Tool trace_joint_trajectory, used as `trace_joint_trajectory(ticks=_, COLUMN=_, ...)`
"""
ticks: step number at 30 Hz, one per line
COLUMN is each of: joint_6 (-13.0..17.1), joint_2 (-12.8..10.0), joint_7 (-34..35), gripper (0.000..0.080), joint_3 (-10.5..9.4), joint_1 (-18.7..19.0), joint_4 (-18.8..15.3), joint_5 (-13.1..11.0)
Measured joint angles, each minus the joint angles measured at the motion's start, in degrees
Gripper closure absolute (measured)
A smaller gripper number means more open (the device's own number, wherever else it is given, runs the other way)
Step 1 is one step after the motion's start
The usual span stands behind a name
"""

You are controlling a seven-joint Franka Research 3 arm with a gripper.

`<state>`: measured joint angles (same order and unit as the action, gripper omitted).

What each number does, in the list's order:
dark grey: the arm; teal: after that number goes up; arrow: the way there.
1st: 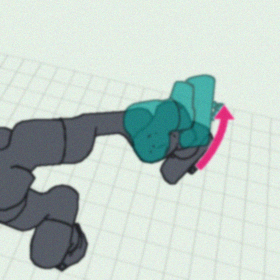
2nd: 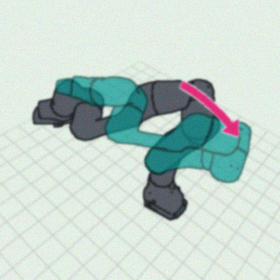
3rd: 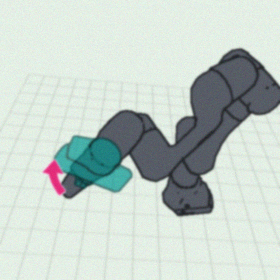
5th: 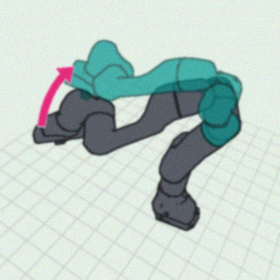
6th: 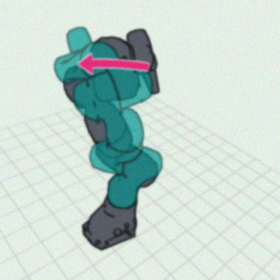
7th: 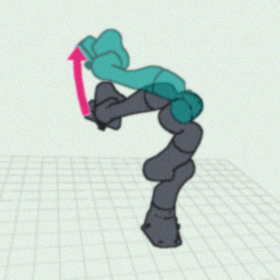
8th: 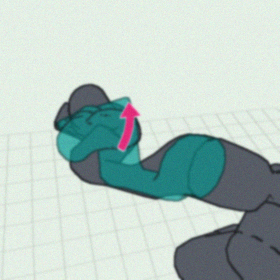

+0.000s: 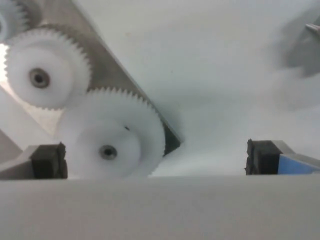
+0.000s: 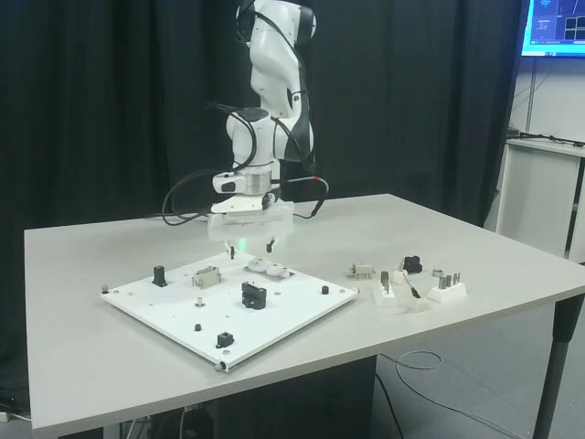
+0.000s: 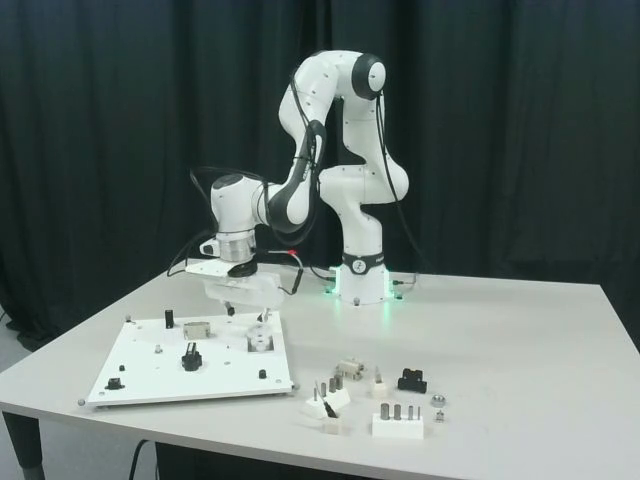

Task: Pick waterproof.

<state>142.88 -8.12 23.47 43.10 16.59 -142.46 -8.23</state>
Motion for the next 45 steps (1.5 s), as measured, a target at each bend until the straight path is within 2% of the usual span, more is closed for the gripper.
trace_joint_trajectory(ticks=7, joint_6=-0.52, joint_2=0.66, joint_7=0.00, gripper=0.0003, joint_3=0.00, joint_1=0.45, joint_4=0.28, joint_5=0.73)
trace_joint_trajectory(ticks=27, joint_6=-0.45, joint_2=0.70, joint_7=0.00, gripper=0.0003, joint_3=0.00, joint_1=0.69, joint_4=0.59, joint_5=0.93)
trace_joint_trajectory(ticks=45, joint_6=0.89, joint_2=0.70, joint_7=0.00, gripper=0.0003, joint_3=0.00, joint_1=0.79, joint_4=1.11, joint_5=1.10)
